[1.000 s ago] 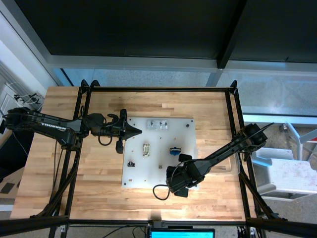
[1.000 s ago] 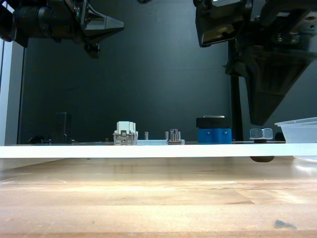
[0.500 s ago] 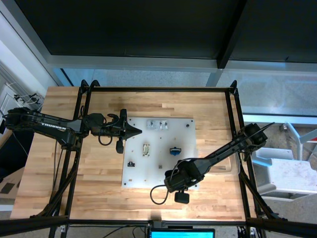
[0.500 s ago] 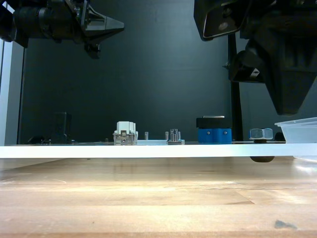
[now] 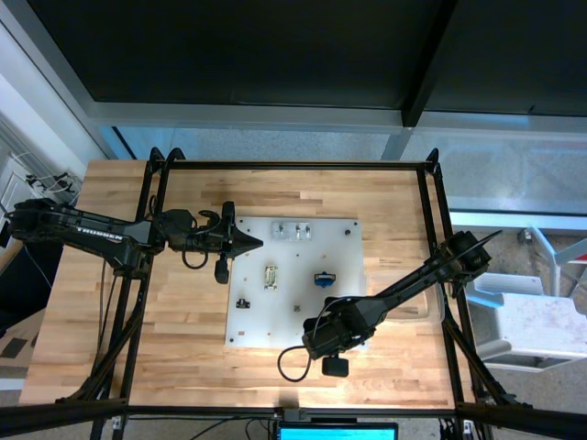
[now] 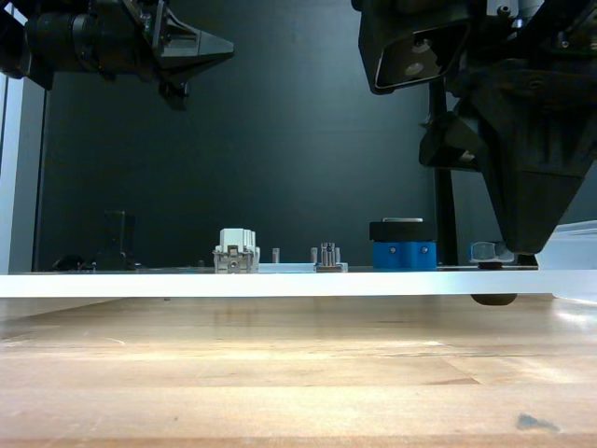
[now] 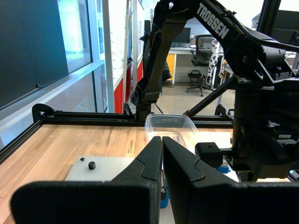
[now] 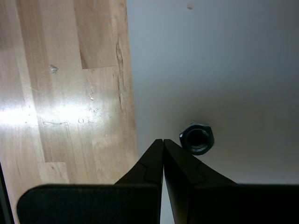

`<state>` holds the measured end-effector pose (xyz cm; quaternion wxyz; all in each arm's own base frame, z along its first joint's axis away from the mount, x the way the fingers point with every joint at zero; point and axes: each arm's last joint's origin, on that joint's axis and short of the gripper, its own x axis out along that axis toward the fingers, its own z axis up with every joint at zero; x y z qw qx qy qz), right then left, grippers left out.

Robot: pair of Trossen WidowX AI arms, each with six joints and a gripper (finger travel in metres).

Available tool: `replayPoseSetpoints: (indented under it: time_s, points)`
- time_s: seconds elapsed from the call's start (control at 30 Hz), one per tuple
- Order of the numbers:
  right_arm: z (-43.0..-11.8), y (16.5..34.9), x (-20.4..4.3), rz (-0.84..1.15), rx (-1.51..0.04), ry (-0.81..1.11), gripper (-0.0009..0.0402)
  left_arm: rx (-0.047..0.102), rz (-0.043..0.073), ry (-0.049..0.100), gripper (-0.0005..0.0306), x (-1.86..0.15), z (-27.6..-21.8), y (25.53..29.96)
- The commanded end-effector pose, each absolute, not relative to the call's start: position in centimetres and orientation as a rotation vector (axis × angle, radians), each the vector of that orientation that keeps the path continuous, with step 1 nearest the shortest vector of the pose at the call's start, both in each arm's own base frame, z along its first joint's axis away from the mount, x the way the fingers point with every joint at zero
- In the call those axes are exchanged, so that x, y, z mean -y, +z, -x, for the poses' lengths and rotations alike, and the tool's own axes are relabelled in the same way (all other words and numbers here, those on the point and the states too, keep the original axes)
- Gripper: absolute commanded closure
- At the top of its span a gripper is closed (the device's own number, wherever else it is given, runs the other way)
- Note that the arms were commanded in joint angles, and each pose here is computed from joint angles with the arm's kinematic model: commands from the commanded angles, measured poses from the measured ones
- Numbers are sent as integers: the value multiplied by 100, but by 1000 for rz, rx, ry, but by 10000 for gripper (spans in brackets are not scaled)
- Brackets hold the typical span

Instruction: Unfasten the M12 fastener and place in the container

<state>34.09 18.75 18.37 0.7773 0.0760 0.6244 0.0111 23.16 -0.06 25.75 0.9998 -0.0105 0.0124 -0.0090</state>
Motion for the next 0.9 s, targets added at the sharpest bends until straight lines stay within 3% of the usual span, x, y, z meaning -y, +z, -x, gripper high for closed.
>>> replayPoseSetpoints:
  time_s: [0.03, 0.4, 0.63, 0.9]
  points:
    - [-3402, 1823, -1859, -152, -1353, 1, 393, -25, 21, -18, 300, 5, -2317, 2574]
    - [-3395, 1821, -1850, -138, -1356, -11, 393, -25, 21, -18, 300, 6, -2317, 2574]
    - [-3318, 1916, -1721, 17, -1304, -301, 393, -25, 21, -18, 300, 6, -2317, 2574]
    - [-3294, 1985, -1719, -6, -1299, -299, 393, -25, 21, -18, 300, 5, -2317, 2574]
